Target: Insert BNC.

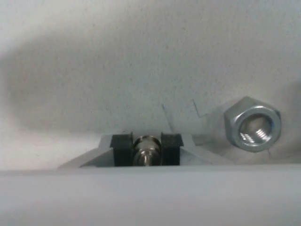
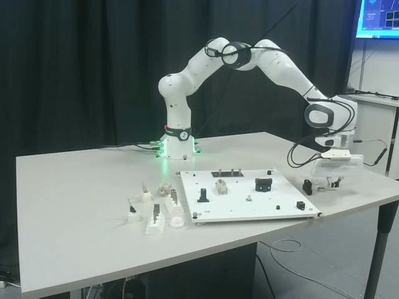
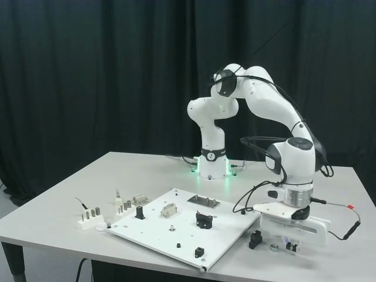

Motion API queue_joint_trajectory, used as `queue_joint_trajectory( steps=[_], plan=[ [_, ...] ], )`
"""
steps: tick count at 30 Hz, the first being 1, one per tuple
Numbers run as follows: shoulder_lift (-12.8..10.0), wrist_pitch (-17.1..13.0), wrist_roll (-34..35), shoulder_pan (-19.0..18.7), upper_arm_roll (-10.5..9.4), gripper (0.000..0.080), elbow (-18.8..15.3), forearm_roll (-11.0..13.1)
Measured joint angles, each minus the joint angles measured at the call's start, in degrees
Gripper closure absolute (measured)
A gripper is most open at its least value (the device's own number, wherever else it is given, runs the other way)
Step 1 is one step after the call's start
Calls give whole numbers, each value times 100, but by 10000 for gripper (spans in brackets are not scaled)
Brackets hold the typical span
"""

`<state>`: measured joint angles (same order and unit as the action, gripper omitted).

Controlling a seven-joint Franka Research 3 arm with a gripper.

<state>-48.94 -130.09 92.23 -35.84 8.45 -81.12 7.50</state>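
BNC connector (image 1: 146,149), shiny metal cylinder, between black claw (image 1: 146,150) pads.

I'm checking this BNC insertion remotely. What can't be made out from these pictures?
- Wrist view: the BNC connector between the fingers is cut off below by a grey blurred edge; its tip is hidden.
- Both room views: the gripper is low over the table, its fingers too small to judge.
- The BNC socket on the white board: too small to pick out.

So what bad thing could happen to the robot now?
The gripper holds the BNC plug low over the grey table, beside the white board. Moving sideways, it might bump the metal nut or the black part nearby. The plug might also slip in its fingers.
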Motion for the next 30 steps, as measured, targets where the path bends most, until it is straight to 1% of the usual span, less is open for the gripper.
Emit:
queue_joint_trajectory(
  steps=[8, 12, 30],
  plan=[
    [10, 349, -30, 0, 59, 681, 233, 0],
    [10, 453, -30, 0, 70, 681, 309, 2],
    [10, 491, -85, 0, 76, 682, 355, 6]
  ],
)
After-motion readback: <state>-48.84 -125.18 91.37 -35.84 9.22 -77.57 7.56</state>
